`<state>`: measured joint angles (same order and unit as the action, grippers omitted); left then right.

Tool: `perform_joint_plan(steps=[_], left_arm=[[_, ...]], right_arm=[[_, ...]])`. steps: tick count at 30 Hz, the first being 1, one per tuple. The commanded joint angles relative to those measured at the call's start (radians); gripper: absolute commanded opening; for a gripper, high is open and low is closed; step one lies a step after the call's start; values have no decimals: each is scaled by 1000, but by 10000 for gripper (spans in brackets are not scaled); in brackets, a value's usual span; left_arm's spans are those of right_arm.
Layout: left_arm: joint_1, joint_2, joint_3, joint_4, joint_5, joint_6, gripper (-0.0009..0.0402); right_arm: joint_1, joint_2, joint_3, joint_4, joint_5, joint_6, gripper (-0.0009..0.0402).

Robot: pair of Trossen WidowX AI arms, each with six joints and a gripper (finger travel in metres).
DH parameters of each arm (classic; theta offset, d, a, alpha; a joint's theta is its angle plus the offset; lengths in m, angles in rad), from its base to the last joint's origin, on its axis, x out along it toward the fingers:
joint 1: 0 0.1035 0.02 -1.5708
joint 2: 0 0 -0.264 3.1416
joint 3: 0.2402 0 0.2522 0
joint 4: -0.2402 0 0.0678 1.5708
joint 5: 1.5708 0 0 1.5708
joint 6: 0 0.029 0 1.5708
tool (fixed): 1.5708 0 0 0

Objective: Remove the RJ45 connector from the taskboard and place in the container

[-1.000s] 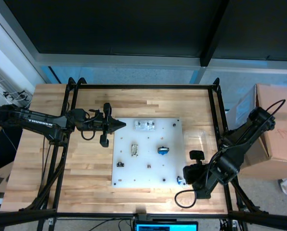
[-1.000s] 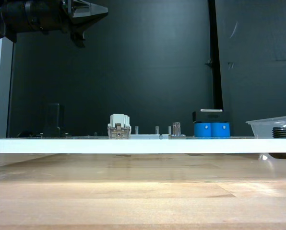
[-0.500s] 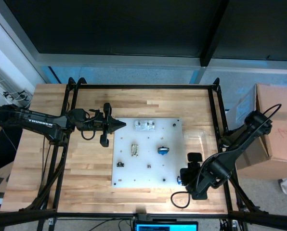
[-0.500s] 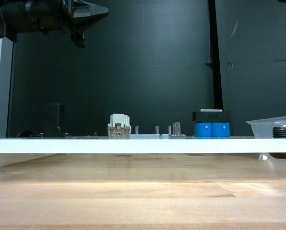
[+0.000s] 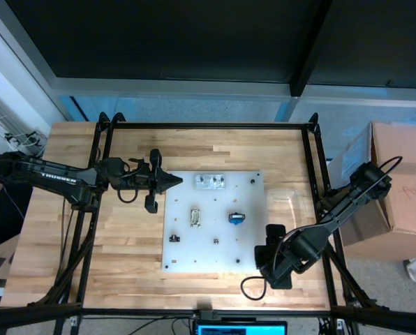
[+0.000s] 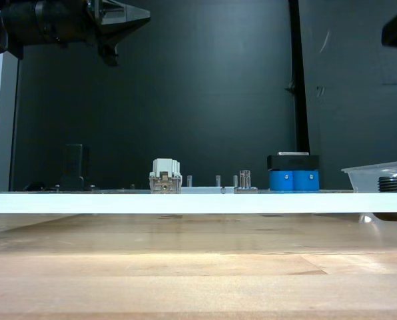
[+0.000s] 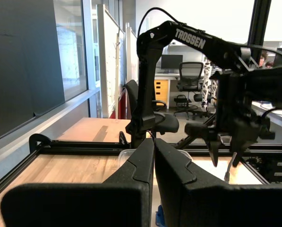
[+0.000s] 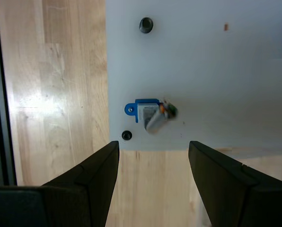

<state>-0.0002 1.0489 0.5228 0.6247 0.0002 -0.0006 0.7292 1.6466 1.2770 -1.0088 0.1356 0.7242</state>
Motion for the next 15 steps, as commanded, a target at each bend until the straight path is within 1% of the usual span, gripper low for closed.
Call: perform_joint_plan(steps=[1, 15], left_arm=[[0, 0, 0, 0, 0, 0, 0], [0, 0, 0, 0, 0, 0, 0]], right_arm=[[-4, 15, -15, 16, 2, -7, 204], [-13, 77, -18, 85, 2, -53, 204]])
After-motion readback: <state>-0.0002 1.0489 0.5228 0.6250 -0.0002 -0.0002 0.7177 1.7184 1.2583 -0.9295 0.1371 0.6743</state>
